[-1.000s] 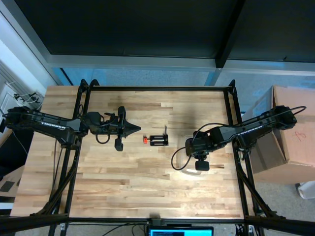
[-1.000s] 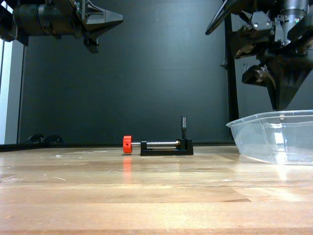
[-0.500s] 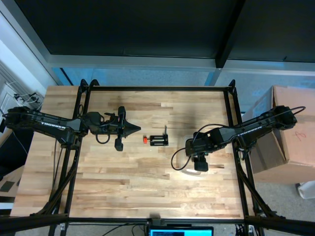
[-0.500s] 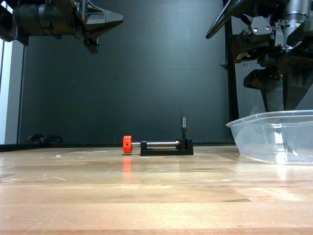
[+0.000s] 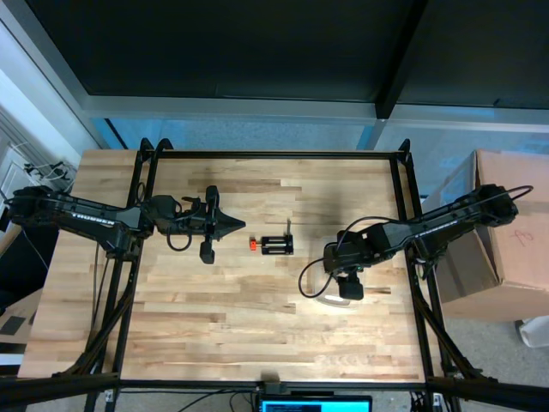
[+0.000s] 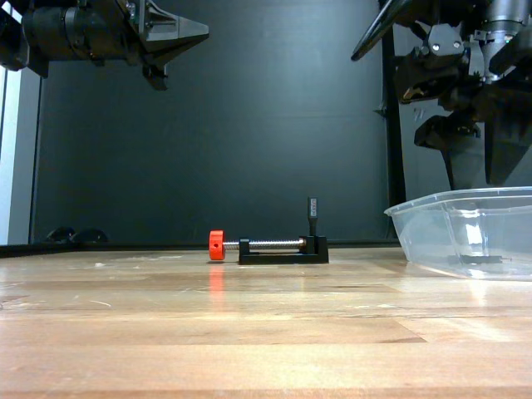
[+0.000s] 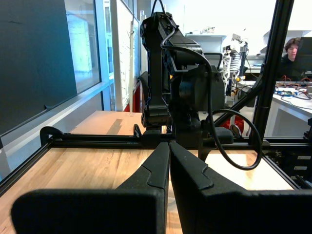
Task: Remove the USB-C connector from the USB-C receptacle and place in the container
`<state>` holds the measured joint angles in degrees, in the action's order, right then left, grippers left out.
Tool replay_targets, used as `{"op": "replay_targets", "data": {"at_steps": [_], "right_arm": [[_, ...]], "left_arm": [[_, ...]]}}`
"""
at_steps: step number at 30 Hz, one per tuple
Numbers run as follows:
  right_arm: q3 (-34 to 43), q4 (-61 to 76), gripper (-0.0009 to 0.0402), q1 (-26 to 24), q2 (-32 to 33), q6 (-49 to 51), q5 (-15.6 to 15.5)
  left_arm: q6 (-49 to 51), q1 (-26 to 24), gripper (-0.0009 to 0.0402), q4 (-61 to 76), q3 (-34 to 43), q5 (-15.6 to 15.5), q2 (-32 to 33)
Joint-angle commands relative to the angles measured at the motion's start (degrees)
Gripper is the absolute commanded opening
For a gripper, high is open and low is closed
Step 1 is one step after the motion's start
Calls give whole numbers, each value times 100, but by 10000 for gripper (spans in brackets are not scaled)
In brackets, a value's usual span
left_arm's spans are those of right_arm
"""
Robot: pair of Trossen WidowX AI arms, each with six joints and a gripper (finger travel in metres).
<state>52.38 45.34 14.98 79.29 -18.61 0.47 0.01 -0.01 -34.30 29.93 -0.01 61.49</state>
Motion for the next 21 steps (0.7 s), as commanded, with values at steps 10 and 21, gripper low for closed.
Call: {"op": "replay_targets", "data": {"at_steps": [10,21], "right_arm": [[306,-420,212,-426,-1340,485,599],[-236,-3222,62,-1045,-2059,1353,374]], "left_arm": [[0,0,0,-2,2,0,0],[0,0,0,-2,2,0,0]]}}
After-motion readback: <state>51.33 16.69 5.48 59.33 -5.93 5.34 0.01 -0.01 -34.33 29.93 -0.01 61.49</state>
